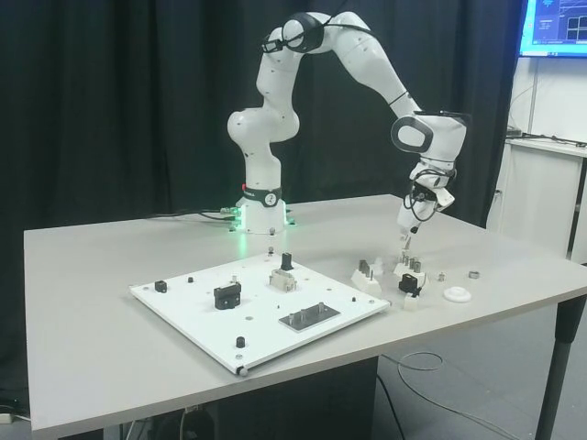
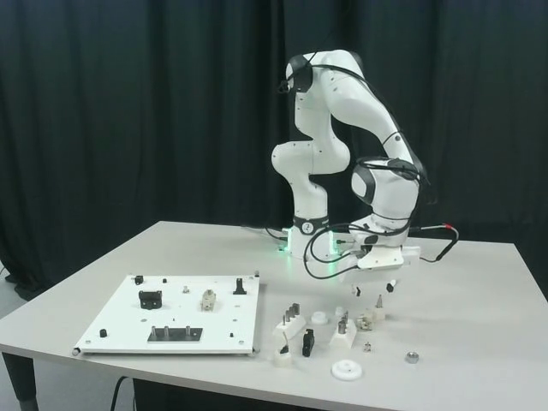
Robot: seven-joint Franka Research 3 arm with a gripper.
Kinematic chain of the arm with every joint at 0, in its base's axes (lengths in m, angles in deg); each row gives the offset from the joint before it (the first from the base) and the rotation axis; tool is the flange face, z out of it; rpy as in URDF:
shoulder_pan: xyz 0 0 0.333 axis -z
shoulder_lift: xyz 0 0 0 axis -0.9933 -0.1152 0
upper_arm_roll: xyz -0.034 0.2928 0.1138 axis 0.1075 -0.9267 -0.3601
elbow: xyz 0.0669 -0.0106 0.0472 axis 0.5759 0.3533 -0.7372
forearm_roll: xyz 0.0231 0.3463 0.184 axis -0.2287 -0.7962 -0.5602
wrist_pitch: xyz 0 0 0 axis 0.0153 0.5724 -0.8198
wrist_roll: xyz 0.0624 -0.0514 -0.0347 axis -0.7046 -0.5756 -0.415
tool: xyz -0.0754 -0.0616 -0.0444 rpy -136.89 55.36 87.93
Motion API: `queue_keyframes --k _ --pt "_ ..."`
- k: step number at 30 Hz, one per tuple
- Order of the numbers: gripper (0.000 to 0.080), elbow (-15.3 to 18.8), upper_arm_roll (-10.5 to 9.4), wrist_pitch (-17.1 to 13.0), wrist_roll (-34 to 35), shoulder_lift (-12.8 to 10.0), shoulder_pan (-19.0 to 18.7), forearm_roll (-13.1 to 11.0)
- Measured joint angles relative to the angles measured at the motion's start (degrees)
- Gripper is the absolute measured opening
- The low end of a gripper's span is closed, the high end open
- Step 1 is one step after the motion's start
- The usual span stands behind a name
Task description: Pick Ethernet.
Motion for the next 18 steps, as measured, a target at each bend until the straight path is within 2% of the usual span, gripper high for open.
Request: queue_keyframes --k 18 --pt "0.0800 1.43 0.00 -2.64 3.38 -1.36 -1.93 0.12"
